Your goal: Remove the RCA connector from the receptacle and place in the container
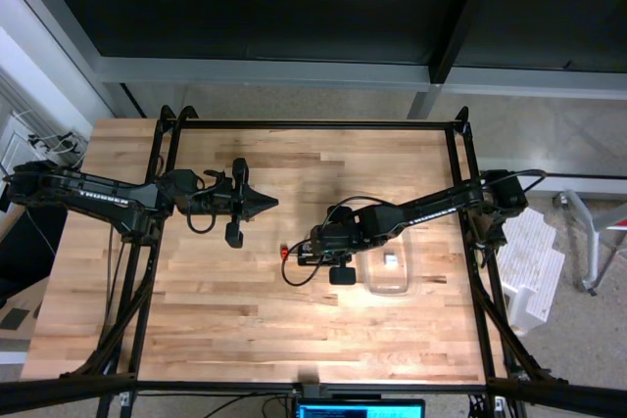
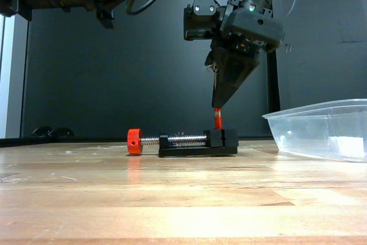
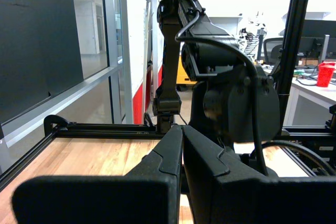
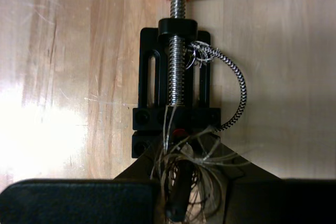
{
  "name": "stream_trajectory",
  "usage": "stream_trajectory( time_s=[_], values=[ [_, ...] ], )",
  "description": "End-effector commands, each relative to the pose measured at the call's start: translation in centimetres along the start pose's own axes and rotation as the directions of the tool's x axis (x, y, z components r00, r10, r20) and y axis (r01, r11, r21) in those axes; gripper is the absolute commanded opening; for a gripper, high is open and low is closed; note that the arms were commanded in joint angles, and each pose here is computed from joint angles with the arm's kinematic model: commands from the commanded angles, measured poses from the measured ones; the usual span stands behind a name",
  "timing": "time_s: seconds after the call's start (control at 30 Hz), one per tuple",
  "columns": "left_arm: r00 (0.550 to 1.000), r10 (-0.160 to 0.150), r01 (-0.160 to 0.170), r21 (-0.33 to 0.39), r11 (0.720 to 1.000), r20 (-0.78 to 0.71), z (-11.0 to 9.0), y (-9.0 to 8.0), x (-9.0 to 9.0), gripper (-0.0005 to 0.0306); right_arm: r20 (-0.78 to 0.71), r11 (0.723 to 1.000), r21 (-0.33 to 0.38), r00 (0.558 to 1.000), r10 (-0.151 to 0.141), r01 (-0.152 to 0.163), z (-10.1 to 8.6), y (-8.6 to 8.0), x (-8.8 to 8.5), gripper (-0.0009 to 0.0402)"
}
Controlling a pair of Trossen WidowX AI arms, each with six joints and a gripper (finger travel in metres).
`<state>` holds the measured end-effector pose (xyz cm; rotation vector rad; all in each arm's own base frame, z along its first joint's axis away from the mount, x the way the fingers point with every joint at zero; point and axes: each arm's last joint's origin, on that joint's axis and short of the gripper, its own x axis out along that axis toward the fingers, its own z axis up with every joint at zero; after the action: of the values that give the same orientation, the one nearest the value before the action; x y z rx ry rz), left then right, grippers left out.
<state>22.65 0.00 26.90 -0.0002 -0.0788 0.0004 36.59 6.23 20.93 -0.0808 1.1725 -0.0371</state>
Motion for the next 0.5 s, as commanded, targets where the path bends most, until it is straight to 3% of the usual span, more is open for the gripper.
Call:
stream_trajectory(
  time_s=[0.03, 0.23, 0.5],
  values=[
    [1.000, 0.000, 0.000, 0.000, 1.000, 0.000, 0.0, 0.0, 0.0, 0.0000, 0.005, 1.000, 0.001, 1.000, -0.009, 0.009, 0.0, -0.1, -0.3, 0.0000],
    [1.000, 0.000, 0.000, 0.000, 1.000, 0.000, 0.0, 0.0, 0.0, 0.0000, 0.030, 1.000, 0.005, 1.000, -0.007, 0.007, 0.1, -0.2, -1.4, 0.0000],
    [1.000, 0.000, 0.000, 0.000, 1.000, 0.000, 0.0, 0.0, 0.0, 0.0000, 0.098, 1.000, 0.017, 0.995, 0.001, -0.003, 0.0, -0.7, -4.4, 0.0000]
  ],
)
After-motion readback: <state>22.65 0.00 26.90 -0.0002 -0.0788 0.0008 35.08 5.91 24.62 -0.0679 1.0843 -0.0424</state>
